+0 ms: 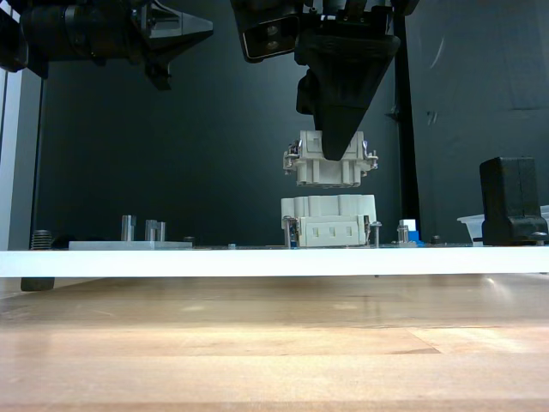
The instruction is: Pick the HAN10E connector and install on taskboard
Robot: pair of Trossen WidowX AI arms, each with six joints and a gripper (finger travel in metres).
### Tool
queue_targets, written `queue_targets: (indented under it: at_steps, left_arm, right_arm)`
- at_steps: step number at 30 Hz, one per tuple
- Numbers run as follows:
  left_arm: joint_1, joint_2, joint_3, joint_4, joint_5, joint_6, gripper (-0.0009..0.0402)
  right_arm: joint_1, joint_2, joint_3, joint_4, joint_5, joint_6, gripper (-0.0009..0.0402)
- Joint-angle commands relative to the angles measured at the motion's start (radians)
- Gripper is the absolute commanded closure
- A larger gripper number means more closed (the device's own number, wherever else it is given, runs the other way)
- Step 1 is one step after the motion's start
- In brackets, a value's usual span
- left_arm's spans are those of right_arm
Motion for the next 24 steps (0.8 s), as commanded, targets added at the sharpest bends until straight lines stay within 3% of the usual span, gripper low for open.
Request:
queue_targets:
  at_steps: [1, 7, 24]
  left_arm:
    - [0.0, 0.0, 0.0, 0.0, 0.0, 0.0, 0.0392]
    - [0.0, 0.0, 0.0, 0.0, 0.0, 0.0, 0.0392]
    - [0.0, 0.0, 0.0, 0.0, 0.0, 0.0, 0.0392]
  right_arm:
    - [0.0, -0.001, 0.003, 0.002, 0.0, 0.0, 0.0389]
    - [0.0, 0.068, 0.103, -0.076, 0.0, -0.013, 0.0389]
    - [-0.002, 0.046, 0.038, -0.026, 0.007, -0.006, 0.0389]
